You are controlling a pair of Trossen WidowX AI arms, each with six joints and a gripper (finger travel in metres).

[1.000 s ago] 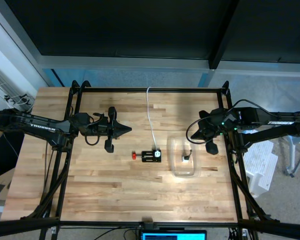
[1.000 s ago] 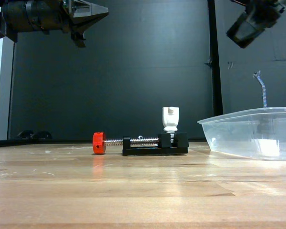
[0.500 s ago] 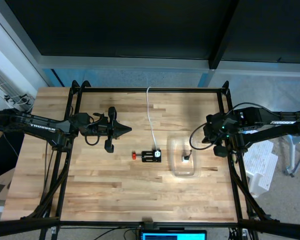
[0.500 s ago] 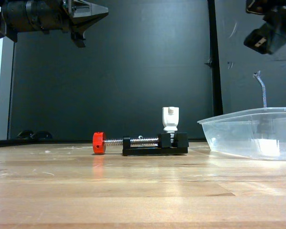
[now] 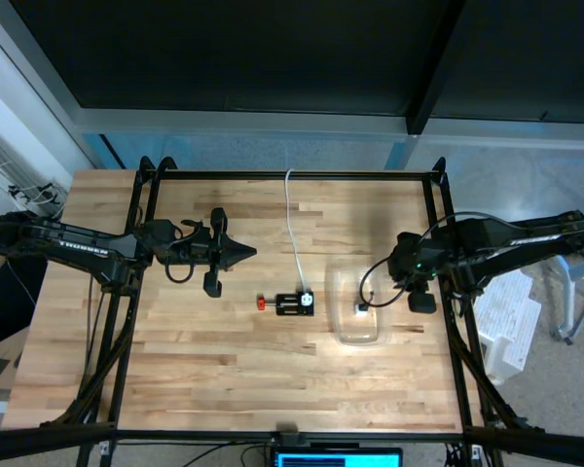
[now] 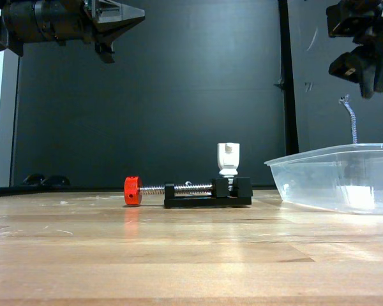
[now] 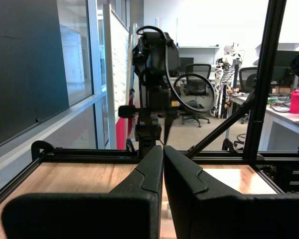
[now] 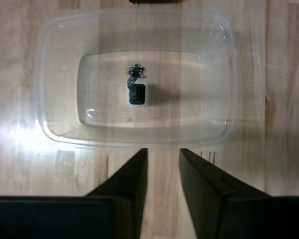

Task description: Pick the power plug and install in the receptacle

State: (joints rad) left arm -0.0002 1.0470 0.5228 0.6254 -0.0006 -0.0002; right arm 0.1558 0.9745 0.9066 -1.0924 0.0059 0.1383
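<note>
The power plug [image 8: 136, 93], a tiny dark body on a small white cube with a short braided lead, lies in the clear plastic tray [image 8: 55, 124]; the high view shows the plug [image 5: 362, 309] too. The receptacle [image 5: 306, 298], a white socket block [image 6: 228, 157], stands clamped in the black mini vise [image 5: 292, 305] with its white cord [image 5: 292, 224] running away. My right gripper [image 8: 163, 152] hangs open high over the tray's edge, pointing down, nothing between its fingers; in the high view the right gripper [image 5: 417, 292] is just right of the tray. My left gripper [image 5: 245, 253] hovers shut at mid-left, empty.
The vise's red knob [image 6: 132, 190] points left. The tray's wall [image 6: 306, 178] rises at the right of the vise, with the plug's braided lead [image 6: 352, 121] sticking up above it. A black frame [image 5: 292, 175] rims the wooden table [image 5: 224, 379].
My right arm has swung toward the near side and turned downward, now hanging beside and above the tray. The left arm, vise and plug have not moved.
</note>
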